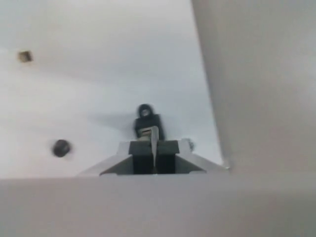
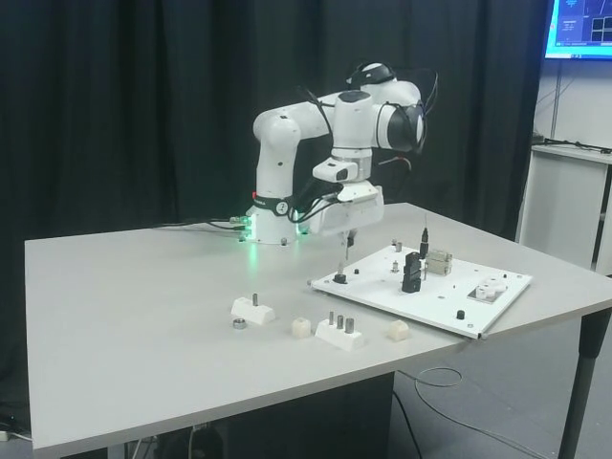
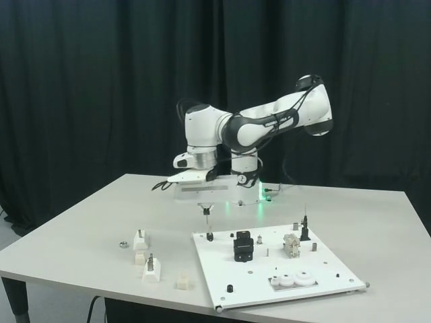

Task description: Insert round peg 1.

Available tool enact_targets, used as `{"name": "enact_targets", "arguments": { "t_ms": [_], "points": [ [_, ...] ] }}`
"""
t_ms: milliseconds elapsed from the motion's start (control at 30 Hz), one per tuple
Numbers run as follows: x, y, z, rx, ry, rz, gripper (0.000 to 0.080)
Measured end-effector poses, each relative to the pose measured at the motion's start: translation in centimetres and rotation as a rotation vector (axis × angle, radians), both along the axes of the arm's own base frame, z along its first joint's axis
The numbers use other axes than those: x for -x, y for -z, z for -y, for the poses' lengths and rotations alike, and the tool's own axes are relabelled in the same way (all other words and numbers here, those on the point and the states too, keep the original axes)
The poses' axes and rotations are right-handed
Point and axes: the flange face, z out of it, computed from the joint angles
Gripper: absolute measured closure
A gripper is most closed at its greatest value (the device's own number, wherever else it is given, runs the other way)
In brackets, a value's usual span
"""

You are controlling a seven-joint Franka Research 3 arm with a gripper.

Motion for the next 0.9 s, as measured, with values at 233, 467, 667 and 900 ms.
{"name": "enact_targets", "arguments": {
  "t_ms": [233, 467, 667, 900],
  "points": [
    [1.4, -0.6, -2.1, 0.005, 0.021, 0.017, 0.0787],
    [2.6, -0.8, -4.1, 0.020, 0.016, 0.035, 0.0787],
    [3.6, -0.5, -5.4, 0.033, -0.008, 0.040, 0.0787],
    [4.5, 0.1, -6.7, 0.039, -0.027, 0.032, 0.0787]
  ]
}}
